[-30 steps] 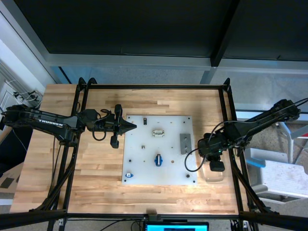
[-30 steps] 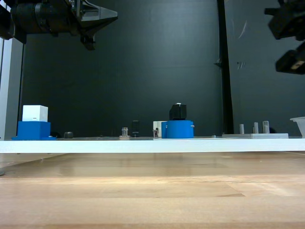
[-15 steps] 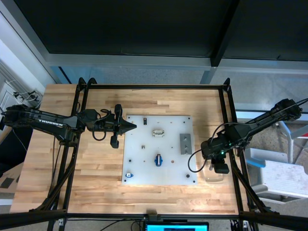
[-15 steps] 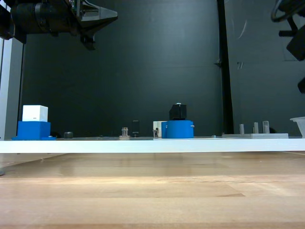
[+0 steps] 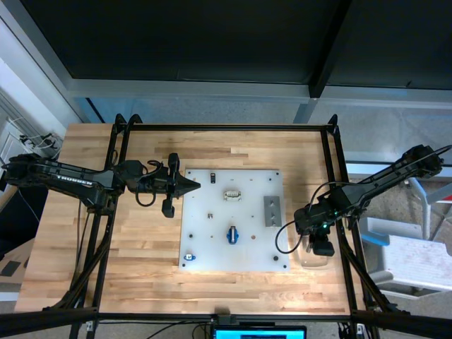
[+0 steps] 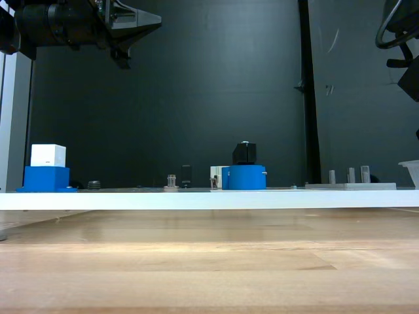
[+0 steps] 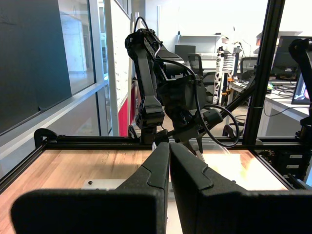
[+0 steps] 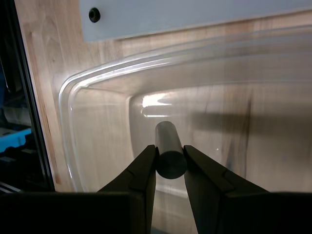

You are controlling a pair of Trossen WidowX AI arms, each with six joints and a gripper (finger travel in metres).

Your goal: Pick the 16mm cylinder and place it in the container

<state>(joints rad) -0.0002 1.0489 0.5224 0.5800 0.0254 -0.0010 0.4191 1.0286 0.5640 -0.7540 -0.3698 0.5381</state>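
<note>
A short grey 16mm cylinder [image 8: 169, 148] is clamped between the two fingers of my right gripper [image 8: 170, 163], which is shut on it. It hangs directly over the inside of the clear plastic container [image 8: 97, 141]. From above, the right gripper [image 5: 321, 245] covers most of the container [image 5: 305, 262], which lies on the wood just right of the white board. My left gripper [image 5: 191, 185] is shut and empty, held high at the board's left edge; its closed fingers [image 7: 168, 165] point across the table.
The white board [image 5: 212, 240] carries a blue upright part [image 5: 232, 235], a grey rectangular block [image 5: 272, 210] with pegs, a white connector [image 5: 232, 194] and a small blue-and-white piece [image 5: 188, 258]. A black frame post [image 5: 340, 191] runs close beside the right arm.
The right arm has shifted slightly rightward and lowered over the container with the cylinder in its grip. The left arm has not moved.
</note>
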